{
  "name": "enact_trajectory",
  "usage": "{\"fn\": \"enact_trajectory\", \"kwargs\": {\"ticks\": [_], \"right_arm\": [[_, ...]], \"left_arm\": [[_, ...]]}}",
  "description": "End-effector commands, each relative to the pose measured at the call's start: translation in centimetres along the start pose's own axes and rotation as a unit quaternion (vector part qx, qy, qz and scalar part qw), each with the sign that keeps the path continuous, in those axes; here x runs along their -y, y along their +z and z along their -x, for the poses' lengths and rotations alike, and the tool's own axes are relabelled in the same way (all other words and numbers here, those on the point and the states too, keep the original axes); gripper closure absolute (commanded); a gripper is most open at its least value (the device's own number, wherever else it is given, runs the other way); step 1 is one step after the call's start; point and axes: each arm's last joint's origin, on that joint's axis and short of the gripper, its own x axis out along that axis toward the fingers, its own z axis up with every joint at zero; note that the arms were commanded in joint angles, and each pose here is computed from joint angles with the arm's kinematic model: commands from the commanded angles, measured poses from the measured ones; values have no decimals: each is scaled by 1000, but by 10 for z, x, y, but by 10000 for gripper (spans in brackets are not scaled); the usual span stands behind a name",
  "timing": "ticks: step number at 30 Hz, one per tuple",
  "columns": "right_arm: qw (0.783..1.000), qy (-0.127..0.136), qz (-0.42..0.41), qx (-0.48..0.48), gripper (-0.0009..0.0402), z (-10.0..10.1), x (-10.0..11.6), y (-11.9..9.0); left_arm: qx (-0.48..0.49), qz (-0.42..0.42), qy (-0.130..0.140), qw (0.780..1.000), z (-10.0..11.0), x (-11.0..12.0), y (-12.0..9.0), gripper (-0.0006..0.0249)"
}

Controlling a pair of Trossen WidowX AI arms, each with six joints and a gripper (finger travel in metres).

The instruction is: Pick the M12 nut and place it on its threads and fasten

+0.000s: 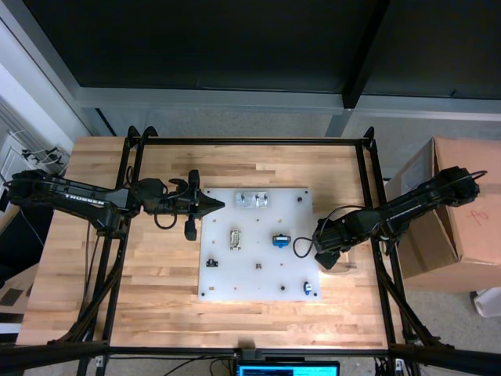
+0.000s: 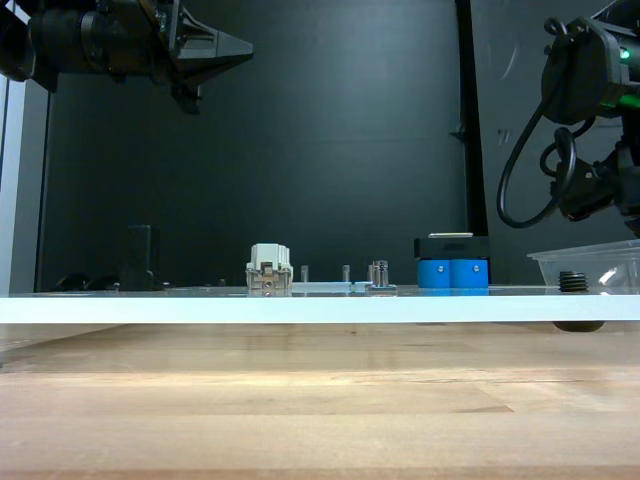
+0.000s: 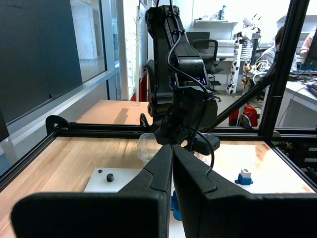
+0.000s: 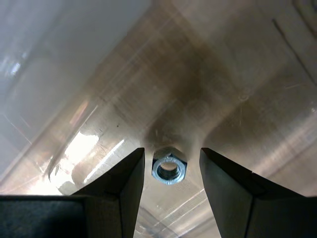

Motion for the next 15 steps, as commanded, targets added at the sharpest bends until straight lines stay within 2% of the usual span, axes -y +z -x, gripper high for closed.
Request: {"fn": "enact_trajectory", "kwargs": {"ticks": [1, 9, 15], "right_arm": [[1000, 0, 0, 1, 257, 0, 0, 0], [1000, 10, -1, -14, 286, 0, -1, -1], [1000, 14, 0, -19, 282, 0, -2, -1]], "left_arm": [[0, 0, 0, 1000, 0, 0, 0, 243], [0, 0, 0, 1000, 0, 0, 0, 243], [0, 0, 0, 1000, 0, 0, 0, 243]]}}
